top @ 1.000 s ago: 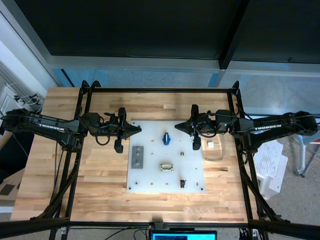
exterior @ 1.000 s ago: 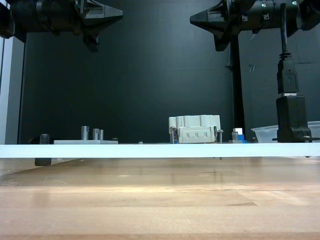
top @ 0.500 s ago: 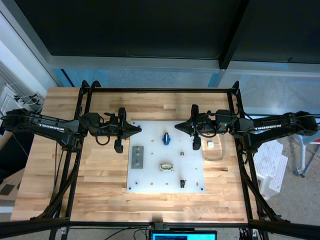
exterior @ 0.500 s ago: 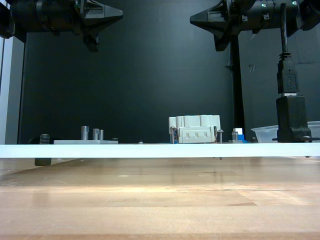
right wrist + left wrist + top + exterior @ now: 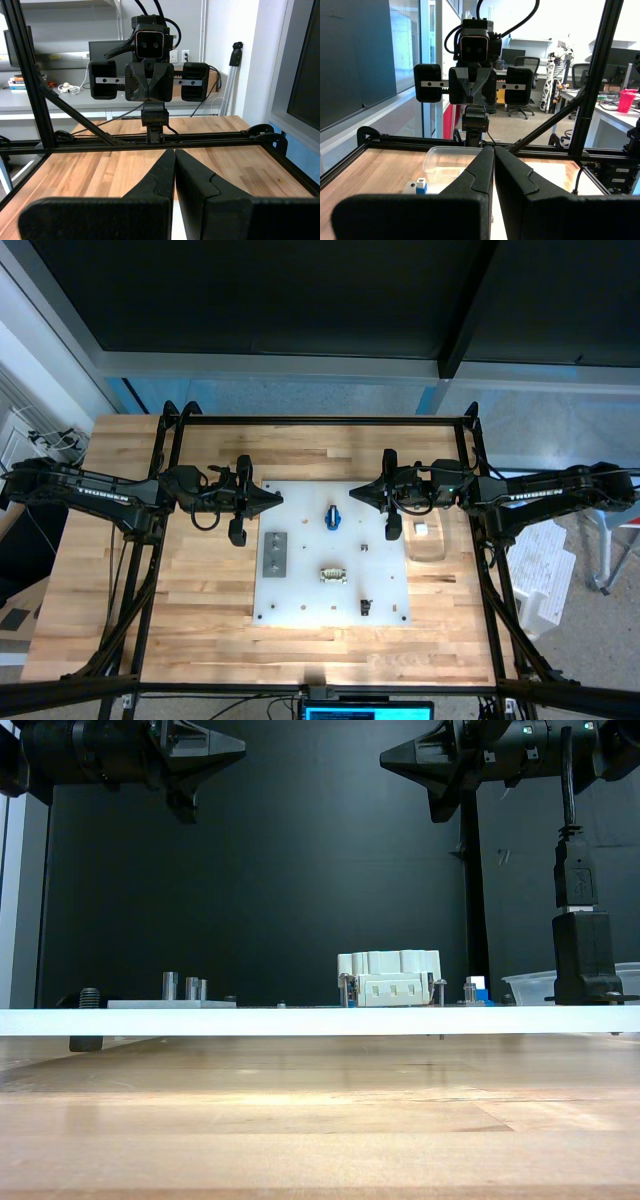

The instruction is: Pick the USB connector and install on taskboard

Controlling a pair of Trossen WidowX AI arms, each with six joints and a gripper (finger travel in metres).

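The left tool (image 5: 279,496) hangs well above the 11 o'clock corner of the flat white square taskboard (image 5: 300,602). The right tool (image 5: 353,493) hangs at the same height above its 1 o'clock edge. Both wrist views show the fingers clenched together with nothing between them.

The black USB connector (image 5: 577,870) is in neither tool. It stands upright in a small black mount (image 5: 586,960) on the taskboard, toward 5 o'clock from the board's centre, with its thin black cable (image 5: 568,790) rising straight above it. A light metal band shows between the plug body and the mount, so I judge it entered but perhaps not fully seated.

If the insertion needs finishing, the right tool looks better placed for it:
- Release the fingers and come down vertically over the mount.
- Close on the rigid plug body, not the cable, which would bend and tip it.
- Press straight along the plug's axis with no sideways lean, then let go before rising so it is not dragged out.

The beige multi-pin socket (image 5: 334,575) sits near, at 10 o'clock from the mount, so the descent should keep clear of it. A clear plastic tray (image 5: 432,552) lies on the wooden tabletop (image 5: 200,620) at the board's 3 o'clock and holds a small white-and-blue block (image 5: 417,186). I cannot tell what that block is.
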